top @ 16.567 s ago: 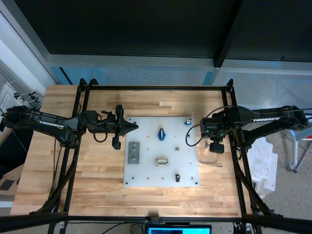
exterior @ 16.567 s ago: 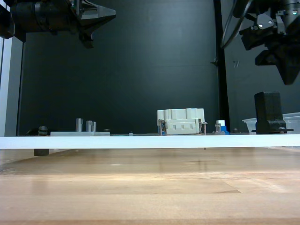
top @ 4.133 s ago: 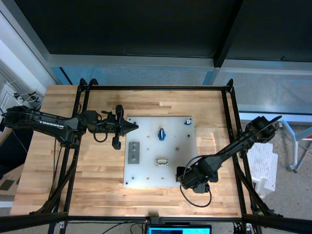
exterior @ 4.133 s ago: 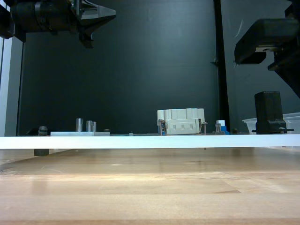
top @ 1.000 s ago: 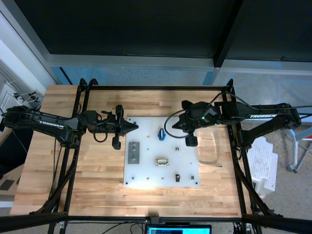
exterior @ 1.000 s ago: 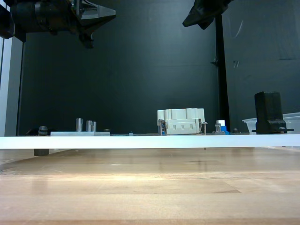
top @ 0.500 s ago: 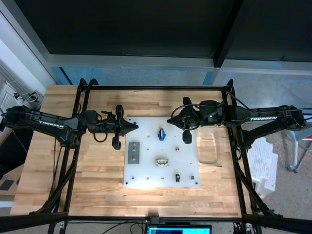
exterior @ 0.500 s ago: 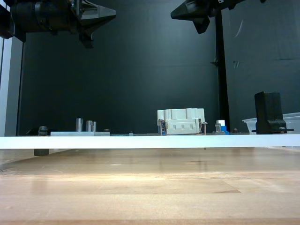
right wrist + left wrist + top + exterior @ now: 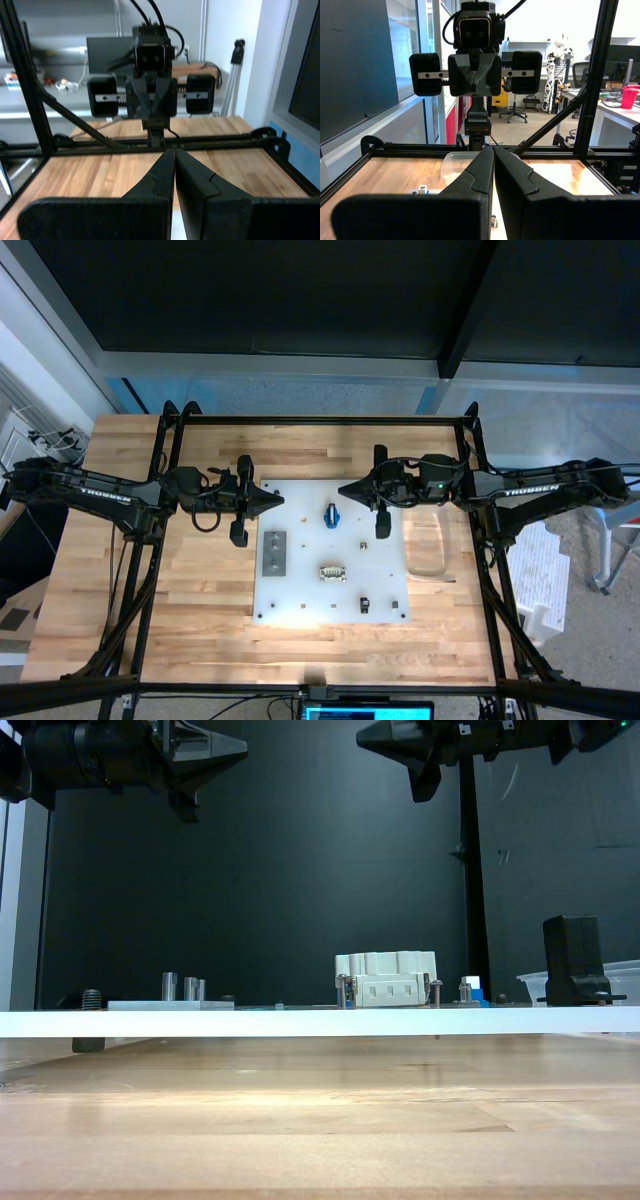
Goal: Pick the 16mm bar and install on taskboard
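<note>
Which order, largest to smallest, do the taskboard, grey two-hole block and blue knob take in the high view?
1. taskboard
2. grey two-hole block
3. blue knob
Left gripper, shut, hangs over the board's left edge; right gripper, shut, over its far side.

High camera sits above the near edge of the bench (image 9: pixel 200 640), looking down and away — the whole taskboard (image 9: pixel 300 590) in frame. Low camera hugs bench height at that edge, looking level along the board. Wrist cameras sight along closed fingers (image 9: pixel 515 181): left end effector (image 9: pixel 277 498) and right end effector (image 9: pixel 344 490) face each other above the board's far half, each catching the other arm head-on.
</note>
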Motion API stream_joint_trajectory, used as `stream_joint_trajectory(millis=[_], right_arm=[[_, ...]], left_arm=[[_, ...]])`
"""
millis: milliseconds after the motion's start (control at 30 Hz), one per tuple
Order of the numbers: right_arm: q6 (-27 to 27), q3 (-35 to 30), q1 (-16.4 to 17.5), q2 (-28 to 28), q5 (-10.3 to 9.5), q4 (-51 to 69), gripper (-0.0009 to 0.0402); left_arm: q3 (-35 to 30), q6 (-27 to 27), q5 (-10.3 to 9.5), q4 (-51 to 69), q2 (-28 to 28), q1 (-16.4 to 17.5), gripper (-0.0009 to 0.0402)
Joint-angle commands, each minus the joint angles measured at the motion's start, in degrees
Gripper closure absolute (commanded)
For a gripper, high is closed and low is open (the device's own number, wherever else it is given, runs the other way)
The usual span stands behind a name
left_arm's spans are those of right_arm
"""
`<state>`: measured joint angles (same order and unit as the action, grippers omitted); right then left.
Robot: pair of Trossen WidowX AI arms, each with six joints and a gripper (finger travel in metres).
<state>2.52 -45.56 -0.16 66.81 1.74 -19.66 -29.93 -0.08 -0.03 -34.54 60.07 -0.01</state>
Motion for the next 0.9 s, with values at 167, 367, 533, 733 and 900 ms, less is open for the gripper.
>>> stream_joint_trajectory(millis=[167, 367, 533, 733, 900], right_arm=[[-0.4, 2.8, -1.0, 0.0, -2.6, -5.2, 0.0394], [-1.0, 3.4, -1.2, 0.0, -2.78, -5.6, 0.0394], [-1.9, 4.7, -1.6, 0.0, -2.78, -8.0, 0.0393], [-1.5, 6.5, -1.7, 0.0, -1.33, -9.8, 0.0393], [-1.8, 6.8, -1.7, 0.0, -2.1, -10.2, 0.0393]], left_arm=[[0.0, 0.0, 0.02, 0.0, 0.0, 0.0, 0.0393], [0.0, 0.0, 0.02, 0.0, 0.0, 0.0, 0.0393], [0.0, 0.0, 0.02, 0.0, 0.0, 0.0, 0.0393], [0.0, 0.0, 0.02, 0.0, 0.0, 0.0, 0.0393], [0.0, 0.0, 0.02, 0.0, 0.0, 0.0, 0.0393]])
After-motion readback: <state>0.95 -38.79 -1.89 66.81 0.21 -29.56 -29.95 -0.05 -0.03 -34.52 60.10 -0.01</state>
